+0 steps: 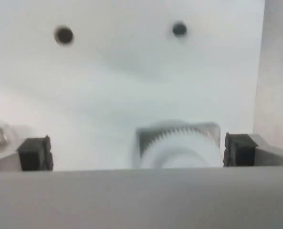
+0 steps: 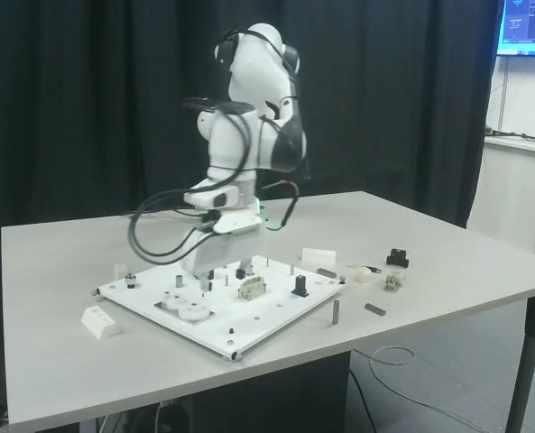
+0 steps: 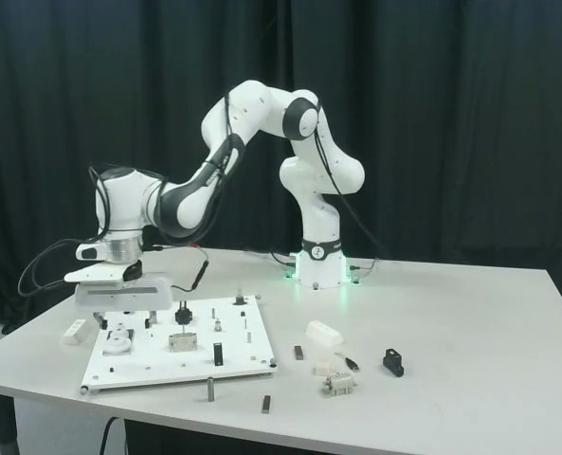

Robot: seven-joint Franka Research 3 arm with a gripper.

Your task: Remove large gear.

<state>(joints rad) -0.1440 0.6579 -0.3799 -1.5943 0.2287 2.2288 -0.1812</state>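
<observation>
The large white toothed plastic gear (image 1: 179, 149) is seen seated on the white rectangular assembly board (image 2: 249, 323) on the grey desk (image 3: 451, 313), framed between the spread black fingers (image 1: 35, 153) of the white robot arm's gripper (image 1: 136, 152), untouched by either pad.

white gear (image 1: 179, 150), white board (image 2: 276, 316), black curtain (image 3: 451, 114)

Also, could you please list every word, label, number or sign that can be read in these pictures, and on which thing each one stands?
No text can be read.
Screen, in the first room view's upper corner: light lines on it, too small to read.
Robot base: a small dark mark, too small to read.
White board, large gear, gripper: no markings visible.
</observation>
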